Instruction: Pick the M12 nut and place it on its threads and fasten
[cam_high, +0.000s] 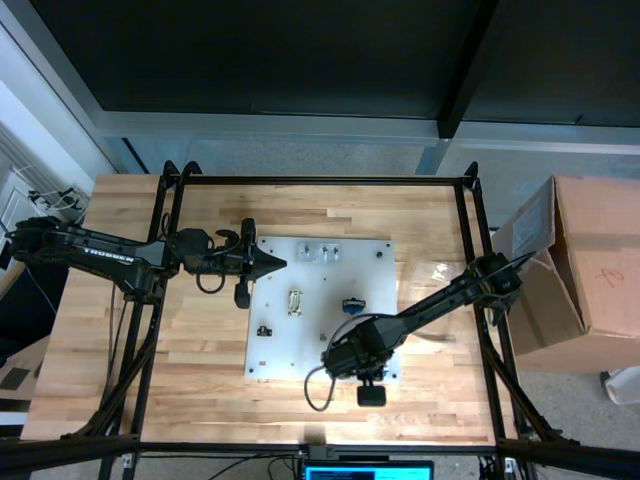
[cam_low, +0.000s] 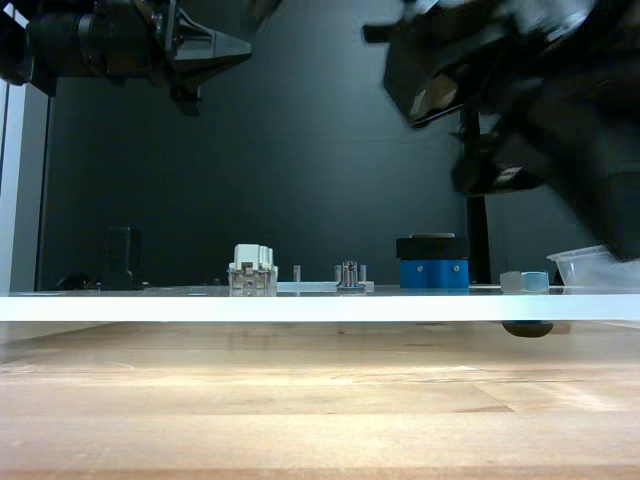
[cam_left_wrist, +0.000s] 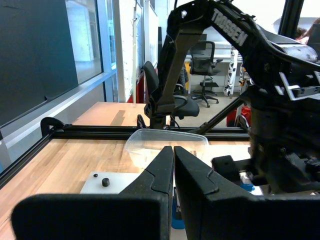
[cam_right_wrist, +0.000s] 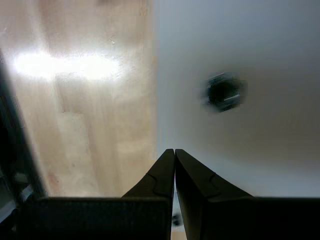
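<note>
My right gripper (cam_right_wrist: 174, 152) is shut with nothing between its fingers, held above the near part of the white board (cam_high: 300, 345). In the right wrist view a blurred, dark, roughly hexagonal piece with a silver glint (cam_right_wrist: 223, 92) stands on the board, apart from the fingertips. In the low view a small pale grey piece (cam_low: 524, 282) stands at the board's near right with no black ribs showing. It looks like the nut on its stud. The right arm (cam_high: 355, 350) hides that spot from above. My left gripper (cam_left_wrist: 173, 150) is shut and empty, high over the board's far left (cam_high: 278, 264).
A clear tray (cam_left_wrist: 167, 142) sits off the board's right side, seen also in the low view (cam_low: 592, 264). A blue and black block (cam_low: 433, 262), a white connector (cam_low: 251, 270) and small silver posts (cam_low: 348, 274) stand on the board. Black frame rails (cam_high: 320, 181) ring the table.
</note>
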